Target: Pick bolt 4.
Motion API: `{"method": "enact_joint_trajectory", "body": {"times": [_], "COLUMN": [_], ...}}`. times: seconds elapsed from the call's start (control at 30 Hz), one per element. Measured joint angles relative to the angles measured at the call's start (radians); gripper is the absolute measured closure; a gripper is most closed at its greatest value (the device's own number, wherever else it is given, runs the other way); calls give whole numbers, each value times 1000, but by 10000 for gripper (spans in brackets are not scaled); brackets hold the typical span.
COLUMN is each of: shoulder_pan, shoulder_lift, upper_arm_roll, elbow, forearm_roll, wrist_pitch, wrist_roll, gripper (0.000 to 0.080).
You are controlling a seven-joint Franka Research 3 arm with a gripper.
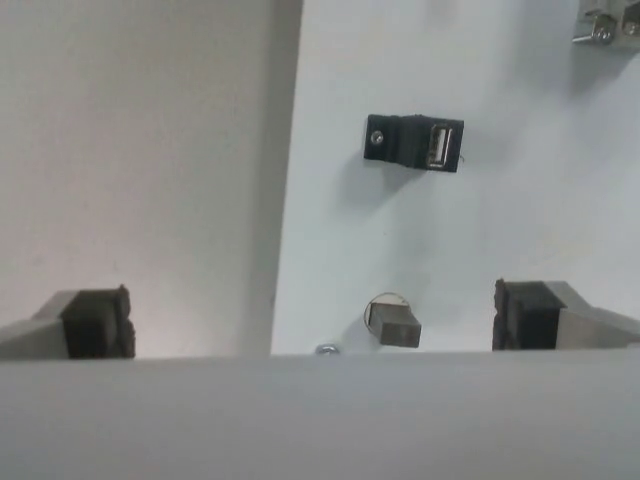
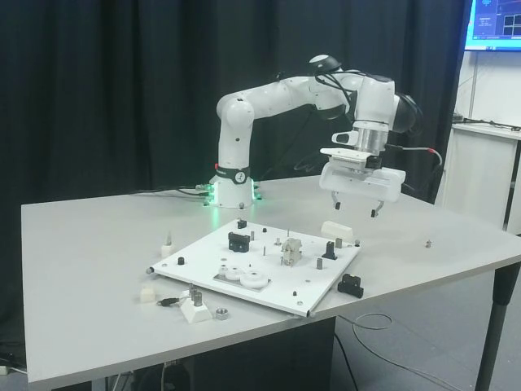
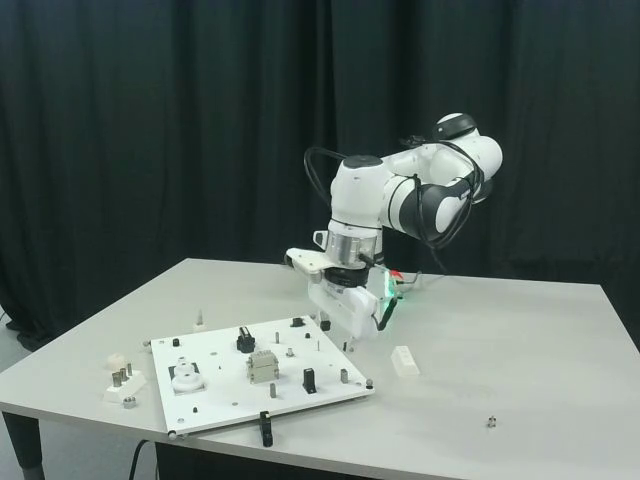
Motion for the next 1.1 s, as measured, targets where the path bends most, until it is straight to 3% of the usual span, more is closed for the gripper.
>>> {"method": "enact_joint_trajectory", "body": {"times": [1.1], "shoulder_pan": [-78], "shoulder_lift": [0], "upper_arm_roll": [0], "elbow": [43], "forearm_roll": [0], "wrist_pitch": [9], "wrist_roll": [12], "gripper": [3]}}
